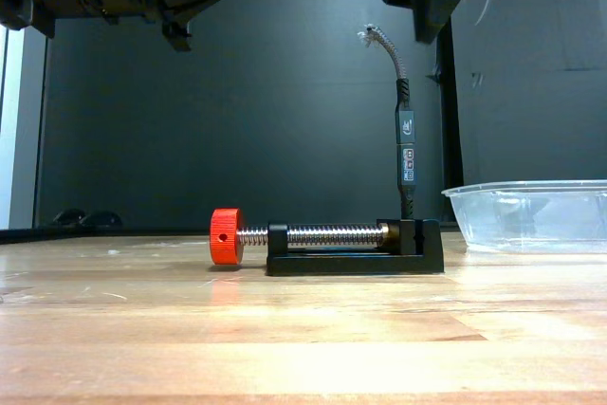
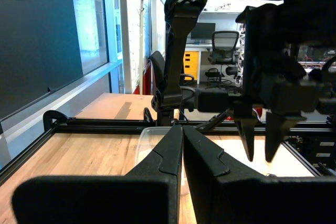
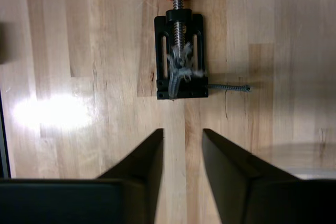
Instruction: Remove the USB-C connector from the USB-C receptacle and place in the container
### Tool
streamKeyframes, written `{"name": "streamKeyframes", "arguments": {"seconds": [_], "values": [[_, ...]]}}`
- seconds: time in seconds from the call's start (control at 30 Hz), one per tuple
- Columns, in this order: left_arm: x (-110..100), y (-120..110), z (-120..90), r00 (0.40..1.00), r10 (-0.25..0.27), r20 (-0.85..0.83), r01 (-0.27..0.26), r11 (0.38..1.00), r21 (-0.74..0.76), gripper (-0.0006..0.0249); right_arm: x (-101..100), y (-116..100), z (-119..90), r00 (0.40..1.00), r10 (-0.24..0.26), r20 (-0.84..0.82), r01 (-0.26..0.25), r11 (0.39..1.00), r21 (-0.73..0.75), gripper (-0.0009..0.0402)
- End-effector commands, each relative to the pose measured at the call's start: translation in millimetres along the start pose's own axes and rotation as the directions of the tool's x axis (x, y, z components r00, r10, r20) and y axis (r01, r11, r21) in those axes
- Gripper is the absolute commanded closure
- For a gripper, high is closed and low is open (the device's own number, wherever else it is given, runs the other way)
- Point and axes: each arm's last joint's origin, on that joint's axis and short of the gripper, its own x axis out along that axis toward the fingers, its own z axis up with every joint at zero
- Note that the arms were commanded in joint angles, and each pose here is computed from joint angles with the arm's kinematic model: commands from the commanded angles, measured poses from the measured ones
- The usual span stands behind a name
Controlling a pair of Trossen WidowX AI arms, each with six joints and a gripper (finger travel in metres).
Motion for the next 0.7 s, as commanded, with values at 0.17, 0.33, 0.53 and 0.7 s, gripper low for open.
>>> {"name": "streamKeyframes", "arguments": {"seconds": [0.17, 0.33, 0.53, 0.7], "values": [[0.1, 0.0, 0.0, 1.0, 0.0, 0.0, 0.0, 1.0, 0.0, 0.0243, 9.6, 4.8, 11.5, 1.0, -0.007, -0.011, 0.007, 1.0, -0.014, 0.02], [0.1, 0.1, -0.1, 1.0, 0.0, 0.0, 0.0, 1.0, 0.0, 0.0243, 21.2, 7.0, 13.9, 0.999, -0.015, -0.029, 0.014, 0.999, -0.033, 0.0204], [0.1, 0.1, -0.1, 1.0, 0.0, 0.0, 0.0, 1.0, 0.0, 0.0243, 43.7, 10.4, 16.4, 0.997, -0.034, -0.072, 0.03, 0.998, -0.064, 0.0227], [0.1, 0.1, 0.0, 1.0, 0.0, 0.0, 0.0, 1.0, 0.0, 0.0243, 57.6, 13.1, 18.6, 0.996, -0.036, -0.077, 0.03, 0.997, -0.076, 0.0248]]}}
